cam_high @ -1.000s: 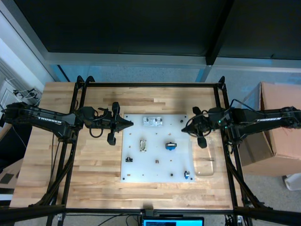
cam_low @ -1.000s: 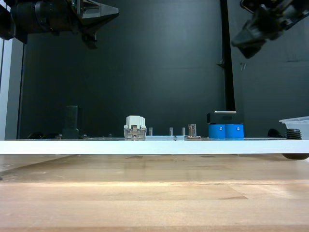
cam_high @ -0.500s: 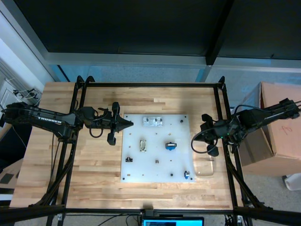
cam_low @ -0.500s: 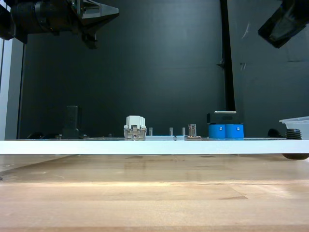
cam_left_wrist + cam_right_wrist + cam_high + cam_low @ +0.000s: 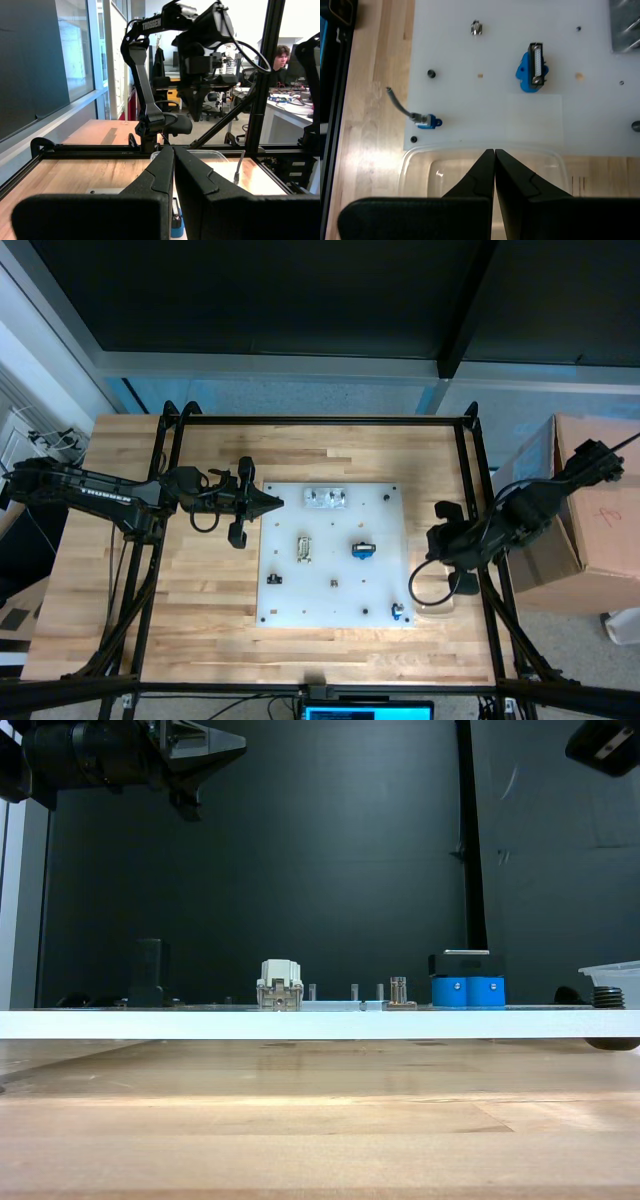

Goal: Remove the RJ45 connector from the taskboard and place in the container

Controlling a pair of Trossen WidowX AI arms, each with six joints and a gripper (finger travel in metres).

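Broadly, a grained wooden table [image 5: 200, 620] carries the white square taskboard [image 5: 300, 600], with a clear round-cornered plastic container [image 5: 415, 160] beside it. The right gripper [image 5: 494, 152] hangs above that container, its 2 black fingers [image 5: 470, 185] pressed together and empty. The left gripper [image 5: 173, 150] hovers at the board's left edge, likewise closed. The RJ45 connector [image 5: 420, 119], grey-cabled, sits in its blue seat [image 5: 434, 122] on the board, apart from the right gripper.

Overhead light in the high view is soft and even, though the white taskboard [image 5: 335, 530] nearly blows out. The low view's dim: black backdrop, left gripper [image 5: 238, 740] just a silhouette, near table [image 5: 320, 1130] blurry. The left wrist view is backlit by bright windows, with its fingers [image 5: 150, 187] dark and soft.
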